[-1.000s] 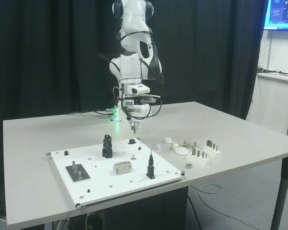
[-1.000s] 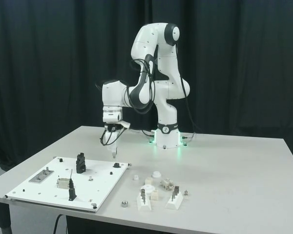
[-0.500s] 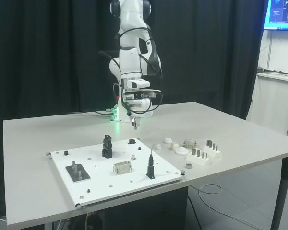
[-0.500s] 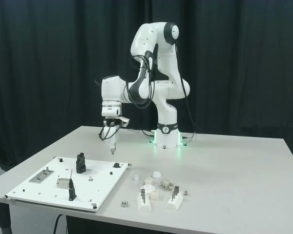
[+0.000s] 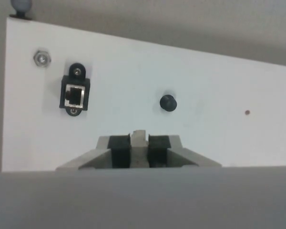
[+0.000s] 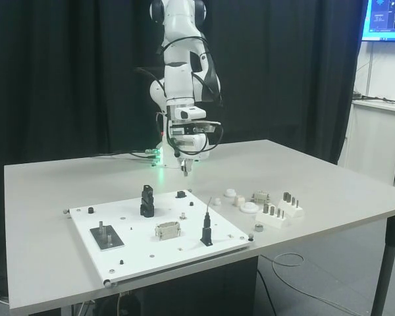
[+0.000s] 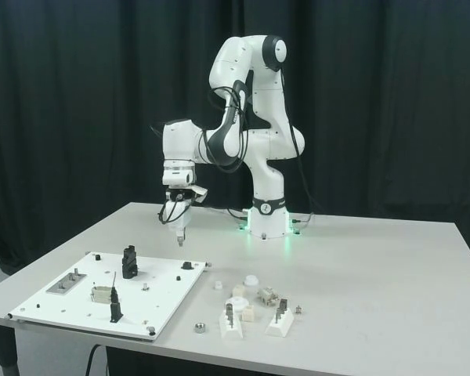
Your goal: Place Ethernet.
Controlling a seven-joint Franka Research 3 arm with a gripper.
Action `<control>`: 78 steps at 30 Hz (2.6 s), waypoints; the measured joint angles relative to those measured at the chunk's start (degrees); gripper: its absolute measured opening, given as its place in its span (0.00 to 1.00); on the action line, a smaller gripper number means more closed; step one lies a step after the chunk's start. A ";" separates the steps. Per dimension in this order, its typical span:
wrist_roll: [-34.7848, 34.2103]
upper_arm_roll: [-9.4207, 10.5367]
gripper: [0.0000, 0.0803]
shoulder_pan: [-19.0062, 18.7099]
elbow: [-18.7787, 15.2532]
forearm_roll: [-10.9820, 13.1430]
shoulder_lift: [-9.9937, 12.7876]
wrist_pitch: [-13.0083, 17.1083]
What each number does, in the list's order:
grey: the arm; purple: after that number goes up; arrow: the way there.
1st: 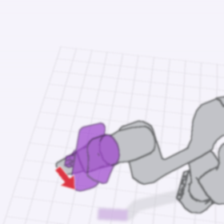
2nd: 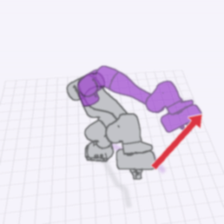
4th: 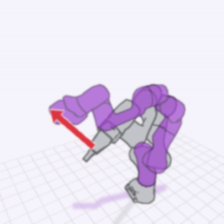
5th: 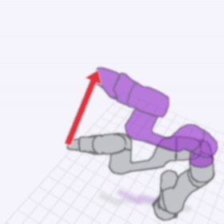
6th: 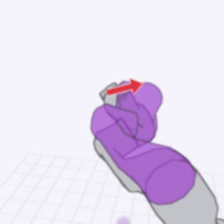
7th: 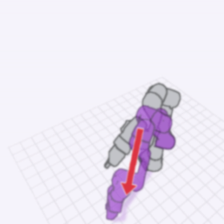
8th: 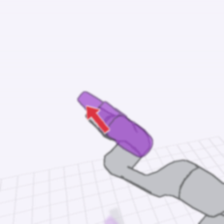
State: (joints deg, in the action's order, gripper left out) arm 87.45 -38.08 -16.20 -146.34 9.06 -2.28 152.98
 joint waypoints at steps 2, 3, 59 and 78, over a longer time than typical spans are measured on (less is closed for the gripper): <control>-0.47 0.03 0.09 0.00 0.02 -0.52 -0.01 0.00; -0.69 0.05 0.09 0.00 0.03 -0.75 -0.01 0.00; -73.96 21.52 0.09 -2.36 2.07 -36.88 -2.17 -14.17; -78.35 23.40 0.09 -0.60 2.62 -35.76 0.19 -10.44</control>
State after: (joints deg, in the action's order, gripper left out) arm 9.10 -14.68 -16.80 -143.72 -26.69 -2.09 142.54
